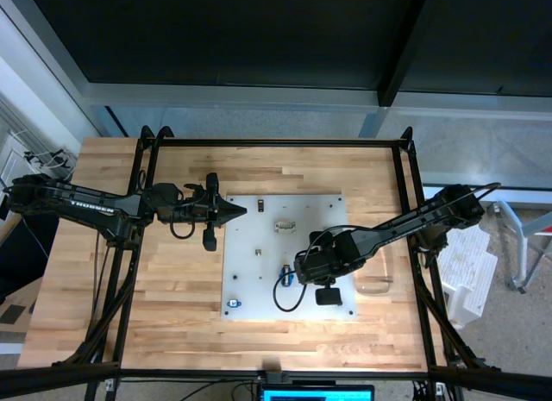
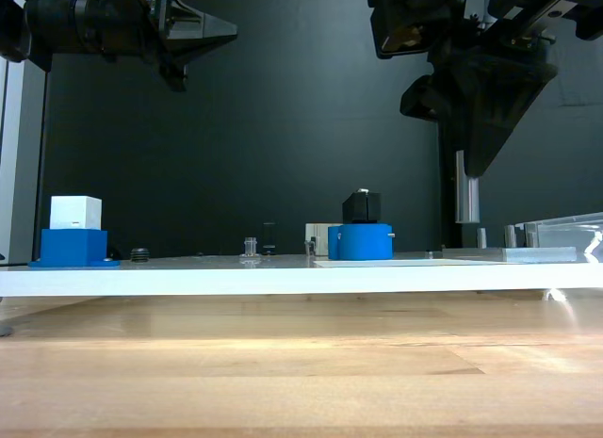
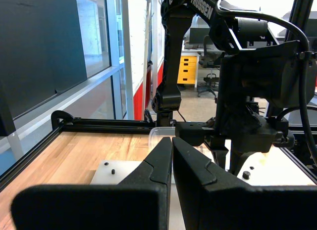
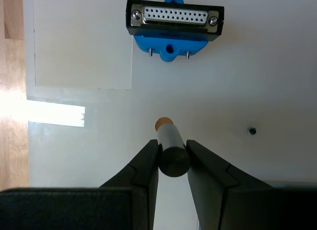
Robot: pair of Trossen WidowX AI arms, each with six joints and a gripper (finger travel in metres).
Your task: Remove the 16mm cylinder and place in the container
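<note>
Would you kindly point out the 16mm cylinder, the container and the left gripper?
16mm cylinder [image 2: 467,198]: low view, grey side, held by right gripper [image 4: 172,143] above the board [image 1: 259,285].
container [image 1: 376,290]: high view, near rim.
left gripper [image 1: 244,210]: high view, fingertips, over board's left edge.

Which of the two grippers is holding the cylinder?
The right gripper, above the board, is shut on the 16mm cylinder; the left gripper, high by the board's left edge, is shut on nothing.
</note>
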